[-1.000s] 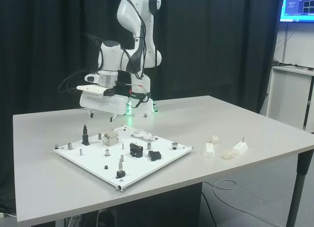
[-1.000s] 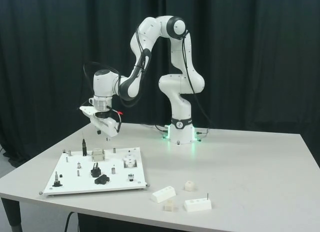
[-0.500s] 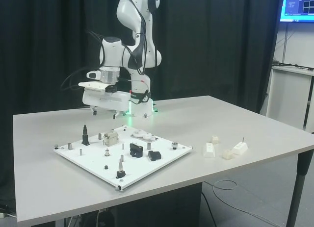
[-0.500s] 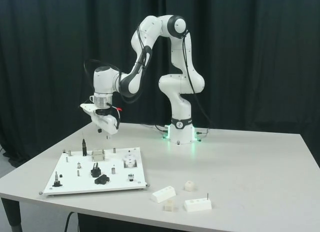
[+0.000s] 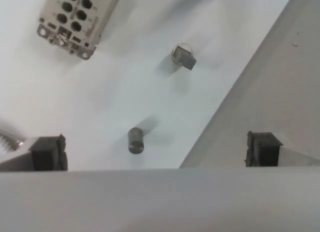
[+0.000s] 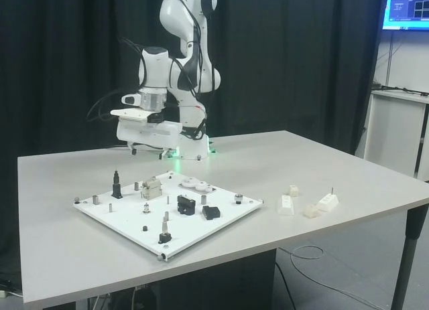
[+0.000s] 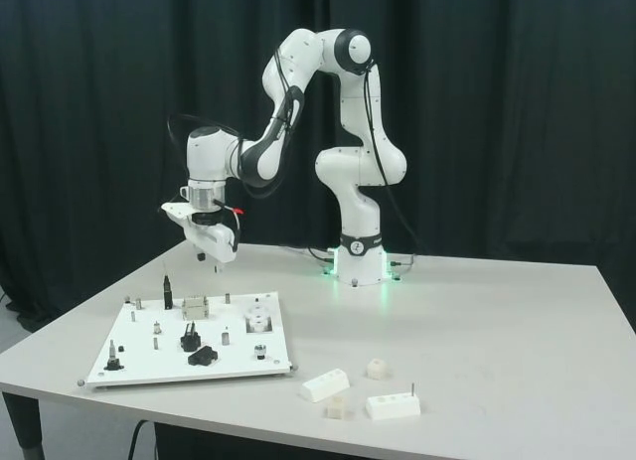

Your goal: Pick round peg 1.

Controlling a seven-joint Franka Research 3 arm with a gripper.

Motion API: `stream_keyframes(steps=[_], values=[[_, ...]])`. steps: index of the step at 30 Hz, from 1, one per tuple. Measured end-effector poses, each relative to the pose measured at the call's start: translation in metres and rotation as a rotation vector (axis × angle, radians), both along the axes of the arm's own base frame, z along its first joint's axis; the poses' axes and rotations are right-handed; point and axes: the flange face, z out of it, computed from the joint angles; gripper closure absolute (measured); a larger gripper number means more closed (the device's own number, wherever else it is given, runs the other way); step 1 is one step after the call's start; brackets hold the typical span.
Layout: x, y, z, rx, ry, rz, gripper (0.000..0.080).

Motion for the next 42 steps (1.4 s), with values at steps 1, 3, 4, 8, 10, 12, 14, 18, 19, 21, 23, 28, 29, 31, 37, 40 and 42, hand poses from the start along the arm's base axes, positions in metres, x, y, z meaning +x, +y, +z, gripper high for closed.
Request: stream_keyframes(steps=[1,3,4,8,10,12,14,18,19,21,23,28,29,31,37,40,42], values=[[0.0,0.0,0.0,0.001,0.0,0.0,0.0003],[0.001,0.001,0.0,0.002,0.002,-0.004,0.0003],[0.002,0.002,0.001,0.002,0.003,-0.006,0.0003],[0.004,0.004,0.002,0.004,0.004,-0.018,0.0003],[0.006,0.006,0.003,0.004,0.005,-0.024,0.0003],[0.008,0.008,0.004,0.005,0.005,-0.028,0.0003],[0.01,0.01,0.005,0.006,0.004,-0.031,0.0003],[0.014,0.015,0.007,0.006,-0.001,-0.04,0.0003],[0.015,0.017,0.007,0.006,-0.003,-0.042,0.0003],[0.017,0.02,0.008,0.005,-0.007,-0.046,0.0003],[0.02,0.023,0.01,0.004,-0.011,-0.055,0.0003],[0.029,0.034,0.013,0.0,-0.022,-0.078,0.0003],[0.031,0.036,0.013,0.0,-0.024,-0.082,0.0003],[0.035,0.041,0.014,-0.002,-0.028,-0.092,0.0003],[0.046,0.055,0.017,-0.007,-0.037,-0.109,0.0003],[0.051,0.062,0.018,-0.01,-0.042,-0.118,0.0003],[0.055,0.067,0.02,-0.012,-0.045,-0.124,0.0003]])
